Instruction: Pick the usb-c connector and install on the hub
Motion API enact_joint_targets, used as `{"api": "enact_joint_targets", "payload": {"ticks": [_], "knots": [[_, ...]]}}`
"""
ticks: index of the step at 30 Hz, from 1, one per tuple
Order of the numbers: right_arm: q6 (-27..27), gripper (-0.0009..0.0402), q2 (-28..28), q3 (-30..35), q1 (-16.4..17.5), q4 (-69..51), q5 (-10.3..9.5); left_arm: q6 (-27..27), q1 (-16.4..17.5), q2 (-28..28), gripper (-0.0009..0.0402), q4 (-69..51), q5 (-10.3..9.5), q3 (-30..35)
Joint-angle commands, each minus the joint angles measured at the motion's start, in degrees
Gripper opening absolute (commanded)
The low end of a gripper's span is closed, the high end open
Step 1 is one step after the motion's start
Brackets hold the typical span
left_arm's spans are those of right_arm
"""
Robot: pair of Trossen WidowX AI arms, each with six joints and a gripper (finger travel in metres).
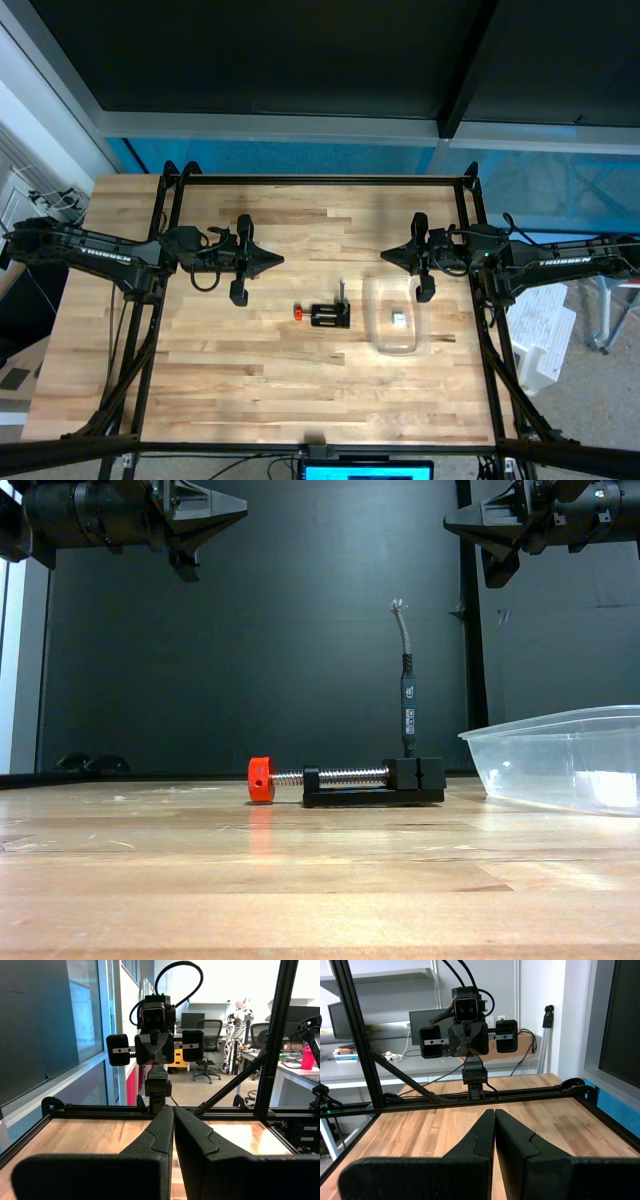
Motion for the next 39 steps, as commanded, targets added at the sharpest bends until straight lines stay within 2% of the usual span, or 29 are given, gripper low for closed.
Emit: {"api": "enact_joint_targets", "payload": {"ticks": [1, 32, 39], "knots": [[0.0, 0.0000, 0.0, 0.0, 0.0, 0.0, 0.02, 0.0, 0.0, 0.0, 0.0000, 0.0, 0.00, 0.0], [0.2, 0.0000, 0.1, 0.2, 0.2, 0.3, -0.17, 0.0, 0.0, 0.0, 0.0000, 0.0, 0.00, 0.0], [-0.1, 0.0000, 3.3, 0.6, 0.3, 4.9, 0.02, 0.0, 0.0, 0.0, 0.0000, 0.0, 0.00, 0.0]]}}
